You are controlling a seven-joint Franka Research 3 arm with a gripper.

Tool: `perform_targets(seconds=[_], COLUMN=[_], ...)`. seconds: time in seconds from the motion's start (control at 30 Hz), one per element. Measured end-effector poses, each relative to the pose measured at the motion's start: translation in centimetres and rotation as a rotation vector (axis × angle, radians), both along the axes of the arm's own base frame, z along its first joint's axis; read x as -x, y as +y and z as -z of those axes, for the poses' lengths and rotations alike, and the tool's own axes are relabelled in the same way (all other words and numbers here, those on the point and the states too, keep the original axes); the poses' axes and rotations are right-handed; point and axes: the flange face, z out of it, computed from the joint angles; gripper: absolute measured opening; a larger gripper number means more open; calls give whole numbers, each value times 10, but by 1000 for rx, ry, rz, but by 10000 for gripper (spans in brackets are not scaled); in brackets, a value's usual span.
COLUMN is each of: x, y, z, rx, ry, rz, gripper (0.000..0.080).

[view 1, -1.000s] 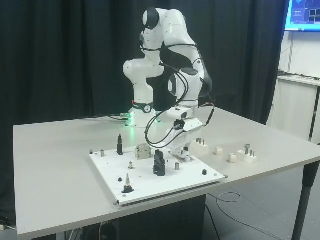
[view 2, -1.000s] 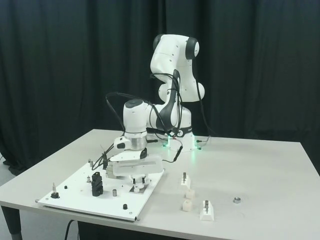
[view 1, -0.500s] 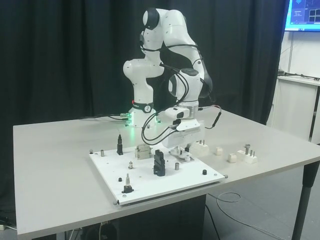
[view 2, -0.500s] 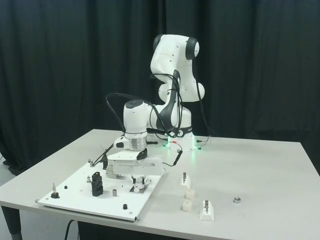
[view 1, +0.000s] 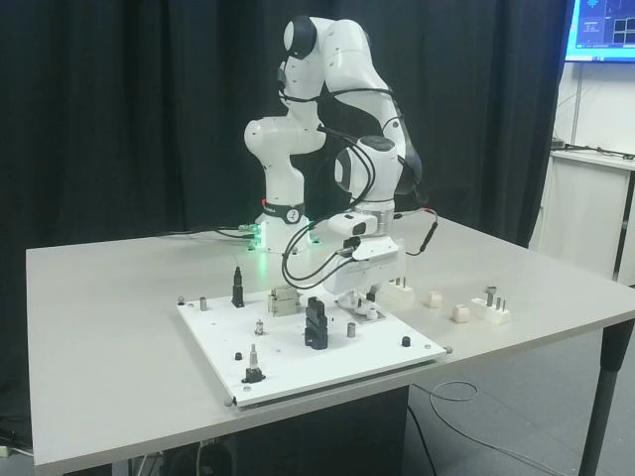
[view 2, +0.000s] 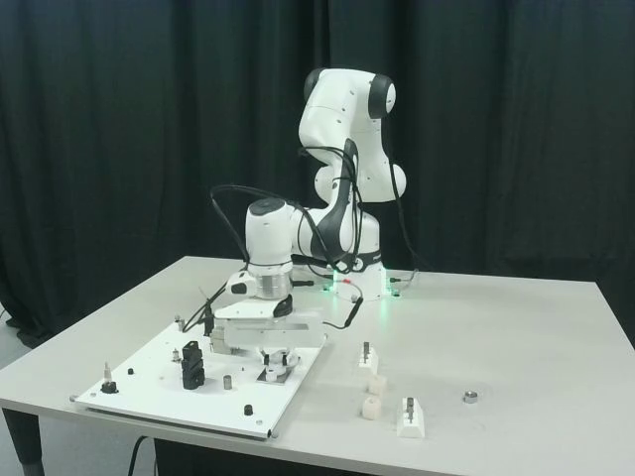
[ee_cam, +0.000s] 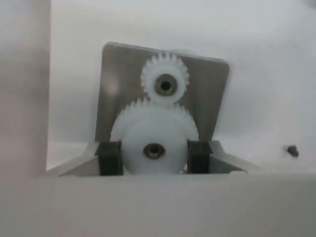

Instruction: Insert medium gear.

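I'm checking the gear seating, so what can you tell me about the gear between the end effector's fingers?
The medium gear is white, plastic-looking, toothed around its rim, with a dark central bore. It lies flat over the grey metal plate, its teeth meeting those of the smaller white gear beside it. The end effector flanks it, black pads at opposite sides. Whether it is fully seated cannot be told.

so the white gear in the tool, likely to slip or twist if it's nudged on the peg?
Probably stiff: the white gear looks like solid moulded plastic. The tool grips its toothed rim with black pads, so slipping seems unlikely. Its teeth meet the smaller gear, so turning may drive that one.
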Motion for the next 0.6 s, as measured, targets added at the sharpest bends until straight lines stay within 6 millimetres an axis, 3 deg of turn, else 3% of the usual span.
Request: perform_targets(seconds=[0.33,0.6], x=[0,0], y=[0,0], z=[3,3], rx=[-2,-2], ry=[1,2], rz=[-152,-174], gripper=[281,281])
